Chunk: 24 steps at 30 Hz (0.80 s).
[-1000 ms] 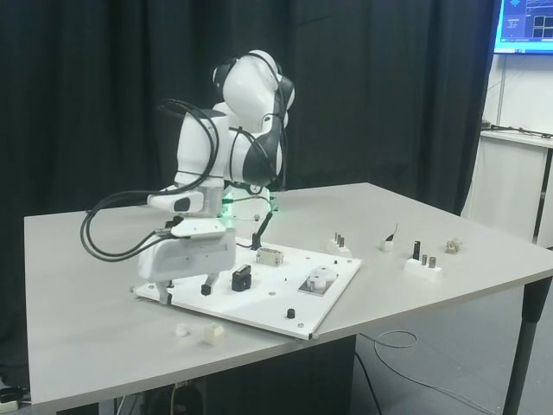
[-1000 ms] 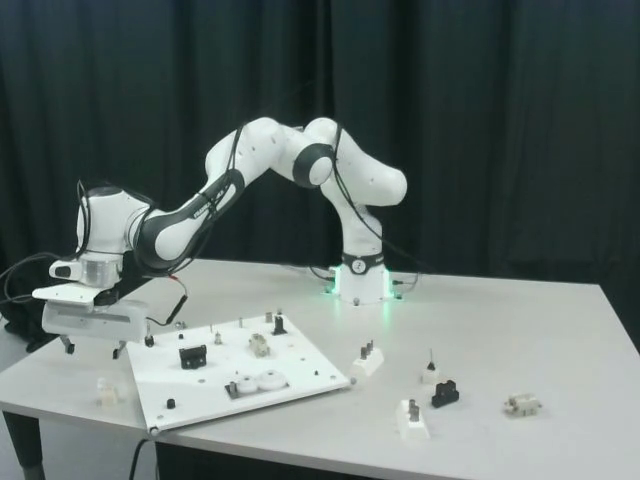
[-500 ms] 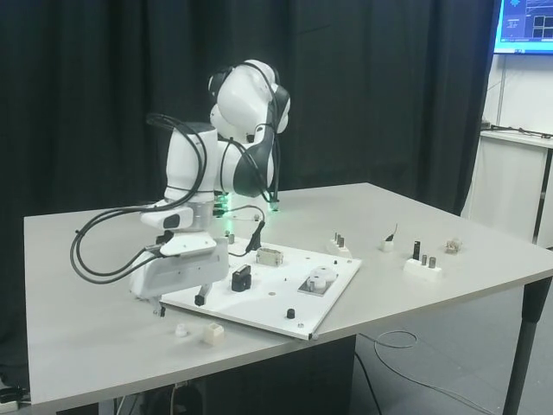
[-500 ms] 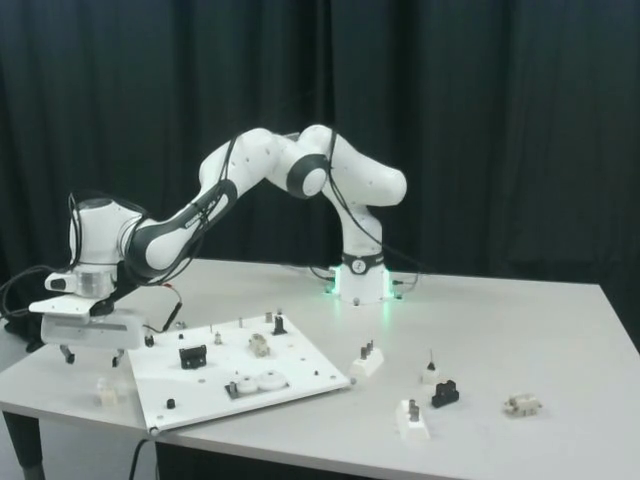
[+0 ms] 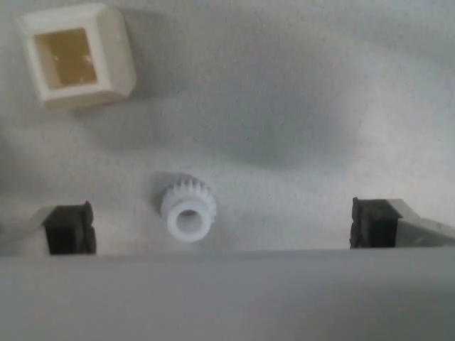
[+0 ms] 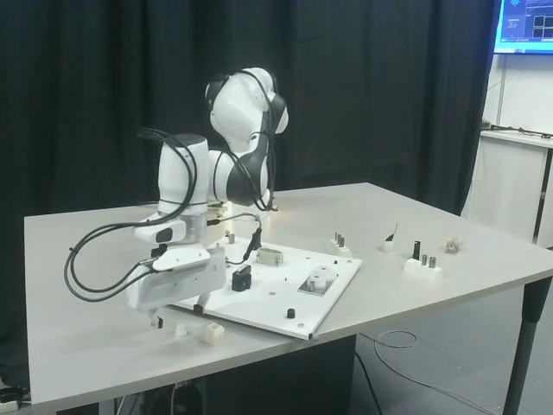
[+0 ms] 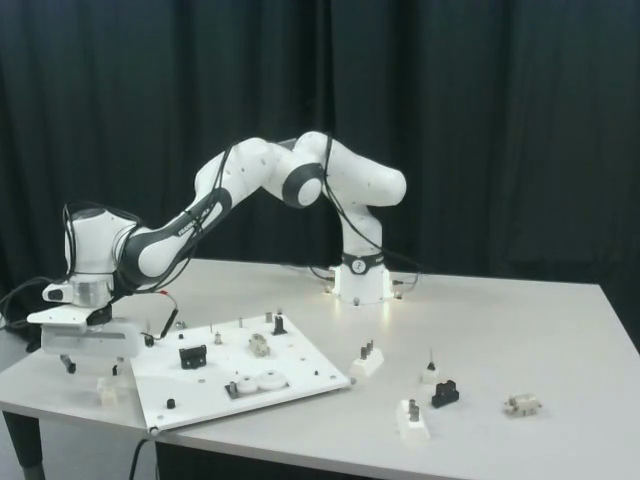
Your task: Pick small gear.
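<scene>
Small gear (image 5: 188,209): one, white, toothed, with a round bore; lies flat on the grey table, off the white board, between the two fingertips but touching neither, nearer one of them.
Gripper (image 5: 220,227): one, hanging low over the gear; fingers spread wide apart, holding nothing; black pads (image 5: 70,229) at both tips.
Arm (image 7: 250,180): one, white, reaching from its base at the far side of the table down to the near corner beside the board; black cables loop off the wrist.
Block (image 5: 77,53): one, white, hollow with a square opening, lying on the table near the gear and apart from it.
Table (image 7: 520,340): one, grey, bare across most of its far side.
Board (image 6: 333,285): one, white, flat, set at an angle on the table; carries several small black and white fittings, including a round white part (image 6: 321,277) and a black block (image 6: 240,277).
Loose fixtures: a few small white and black pieces standing on the table beyond the board, well apart from the gripper.
Room: black curtain behind the table; a screen (image 6: 525,26) high in one corner of the first room view.
</scene>
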Motion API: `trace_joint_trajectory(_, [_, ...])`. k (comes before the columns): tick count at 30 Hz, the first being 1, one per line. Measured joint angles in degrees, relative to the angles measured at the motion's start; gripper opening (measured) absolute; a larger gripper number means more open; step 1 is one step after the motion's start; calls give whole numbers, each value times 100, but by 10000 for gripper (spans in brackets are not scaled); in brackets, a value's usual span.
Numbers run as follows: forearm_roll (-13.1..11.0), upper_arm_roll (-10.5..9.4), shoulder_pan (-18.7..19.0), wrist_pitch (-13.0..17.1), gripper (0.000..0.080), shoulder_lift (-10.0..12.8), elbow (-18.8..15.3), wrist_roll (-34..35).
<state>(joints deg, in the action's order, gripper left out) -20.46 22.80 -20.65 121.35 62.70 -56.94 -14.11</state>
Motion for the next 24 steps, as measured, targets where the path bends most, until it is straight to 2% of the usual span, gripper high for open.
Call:
trace_joint_trajectory(12, [-163, 0, -77, -14, 800, 227, 183, 0])
trace_joint_trajectory(24, [-211, 0, -119, -14, 800, 361, 243, -8])
